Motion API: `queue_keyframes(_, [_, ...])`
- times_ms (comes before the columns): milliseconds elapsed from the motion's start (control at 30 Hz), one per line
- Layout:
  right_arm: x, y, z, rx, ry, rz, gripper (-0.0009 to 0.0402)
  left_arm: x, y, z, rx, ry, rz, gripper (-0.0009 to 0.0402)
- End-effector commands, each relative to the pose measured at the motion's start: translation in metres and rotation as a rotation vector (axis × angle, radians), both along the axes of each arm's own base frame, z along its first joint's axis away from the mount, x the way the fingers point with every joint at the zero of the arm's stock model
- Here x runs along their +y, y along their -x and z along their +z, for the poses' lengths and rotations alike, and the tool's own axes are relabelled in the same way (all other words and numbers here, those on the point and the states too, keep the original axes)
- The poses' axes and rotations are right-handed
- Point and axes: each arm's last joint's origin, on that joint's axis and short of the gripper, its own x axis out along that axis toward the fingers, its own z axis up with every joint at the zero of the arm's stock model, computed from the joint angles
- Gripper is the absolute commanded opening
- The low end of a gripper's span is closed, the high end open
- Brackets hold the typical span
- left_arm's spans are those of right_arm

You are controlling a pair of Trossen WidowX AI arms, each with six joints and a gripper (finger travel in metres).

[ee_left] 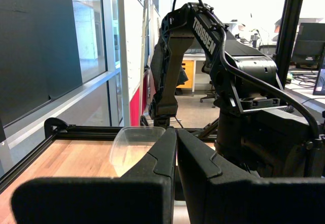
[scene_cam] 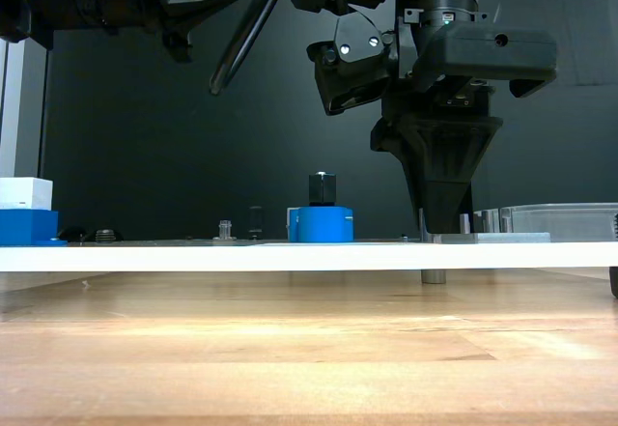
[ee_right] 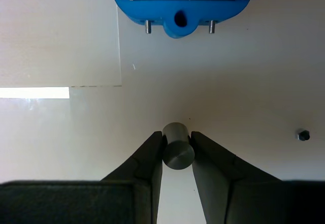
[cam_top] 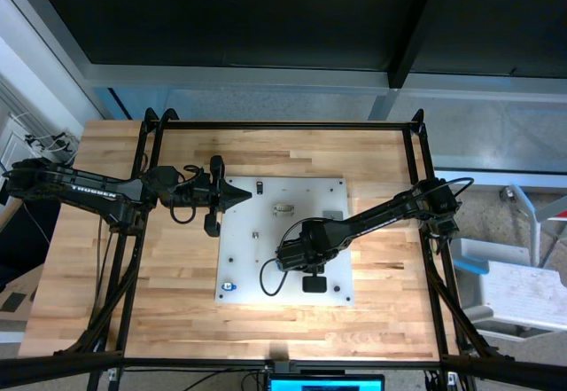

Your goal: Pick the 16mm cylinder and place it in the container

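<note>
I am holding the right gripper [ee_right: 176, 138] low over the white board [ee_right: 254, 82], pointing straight down, with its tips almost touching the surface. Its fingers [ee_right: 152, 155] are closing in to a narrow gap and pressing on both sides of the 16mm cylinder [ee_right: 178, 151], which is standing upright on the board between the fingertips. The grey peg's round top face is showing just at the tips. Ahead of the fingers, well apart from the peg, a blue fixture [ee_right: 180, 10] is sitting on the board with two small pins sticking out of it. Off to one side of the right finger, a small dark bolt head [ee_right: 303, 135] is lying on the board. In the low view, the clear container [scene_cam: 565, 215] is resting on the board just beside this gripper, on its outer side.

I am keeping the left gripper [ee_left: 176, 131] raised high above the board's left edge, pointing inward, with its two fingers pressed together and holding nothing. Beyond its tips I am seeing the clear container and the right arm [ee_left: 203, 46].
</note>
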Motion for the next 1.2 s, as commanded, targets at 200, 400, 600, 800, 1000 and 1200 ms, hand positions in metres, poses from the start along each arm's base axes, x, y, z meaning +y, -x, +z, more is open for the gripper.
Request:
queue_keyframes(200, [0.000, 0.000, 0.000, -0.004, 0.000, 0.000, 0.0019, 0.000, 0.000, 0.000, -0.001, 0.000, 0.000, 0.0000])
queue_keyframes(400, [0.000, 0.000, 0.001, -0.004, -0.001, 0.000, 0.0011, 0.000, 0.000, 0.000, -0.001, 0.000, 0.000, 0.0000])
queue_keyframes(600, [0.000, 0.001, 0.004, -0.009, -0.002, 0.001, 0.0014, 0.000, 0.000, 0.000, -0.001, 0.000, 0.000, 0.0000])
queue_keyframes(800, [-0.002, 0.004, 0.014, -0.027, -0.007, 0.007, 0.0013, 0.000, 0.000, 0.000, 0.000, 0.000, 0.000, 0.0000])
queue_keyframes(1000, [-0.003, 0.009, 0.023, -0.032, -0.010, 0.006, 0.0013, 0.000, 0.000, 0.000, 0.000, 0.000, 0.000, 0.0000])
queue_keyframes(1200, [-0.005, 0.014, 0.036, -0.065, -0.021, 0.006, 0.0013, 0.000, 0.000, 0.000, -0.001, 0.000, 0.000, 0.0000])
